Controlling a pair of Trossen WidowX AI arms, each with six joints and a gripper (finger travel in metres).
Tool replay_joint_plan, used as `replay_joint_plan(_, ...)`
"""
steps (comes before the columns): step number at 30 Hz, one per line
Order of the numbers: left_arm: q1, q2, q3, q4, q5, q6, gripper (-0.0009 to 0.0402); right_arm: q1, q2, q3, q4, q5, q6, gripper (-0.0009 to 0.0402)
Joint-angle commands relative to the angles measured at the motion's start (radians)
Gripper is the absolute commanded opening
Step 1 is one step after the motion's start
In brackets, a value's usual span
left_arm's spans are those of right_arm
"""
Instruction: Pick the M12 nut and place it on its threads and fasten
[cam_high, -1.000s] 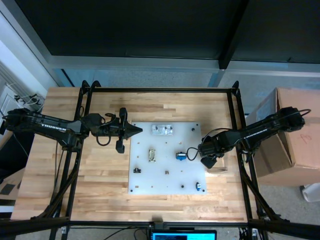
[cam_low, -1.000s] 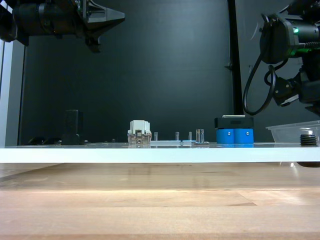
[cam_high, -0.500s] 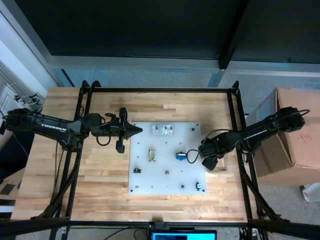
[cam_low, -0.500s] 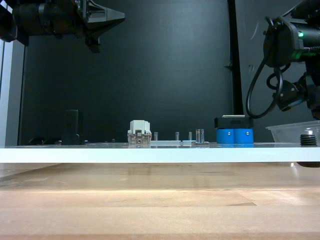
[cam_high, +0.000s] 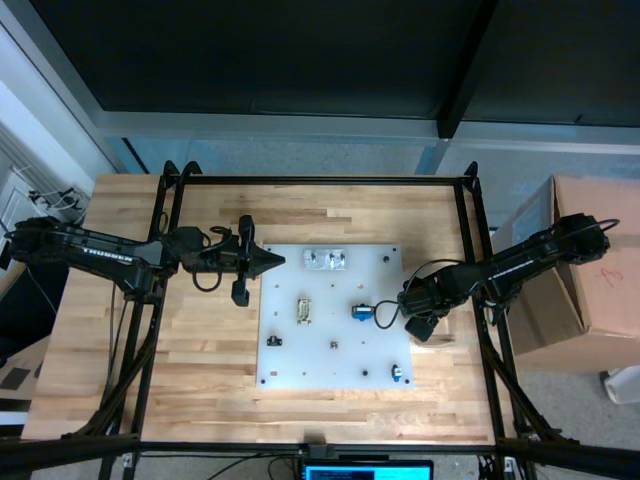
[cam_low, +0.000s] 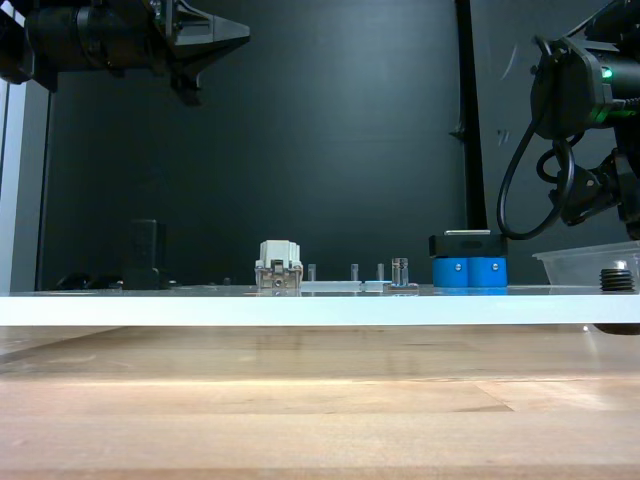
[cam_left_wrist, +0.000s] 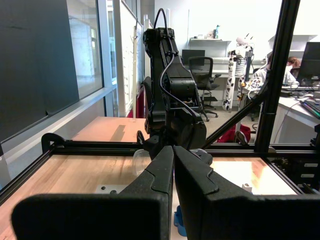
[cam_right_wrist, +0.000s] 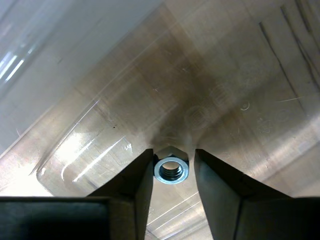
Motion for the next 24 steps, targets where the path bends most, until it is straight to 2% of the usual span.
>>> replay_joint_plan(1,0.0,0.0,0.0,0.0,0.0,0.0,0.0,0.0,0.0,0.0,0.002,-0.003,0.001,0.0077)
replay_joint_plan(11,0.0,0.0,0.0,0.0,0.0,0.0,0.0,-0.001,-0.01,0.035,-0.029,-0.003,-0.024,0.0035)
replay_joint_plan(24,0.0,0.0,0.0,0.0,0.0,0.0,0.0,0.007,-0.041,0.233,-0.224,0.003,-0.247,0.0032)
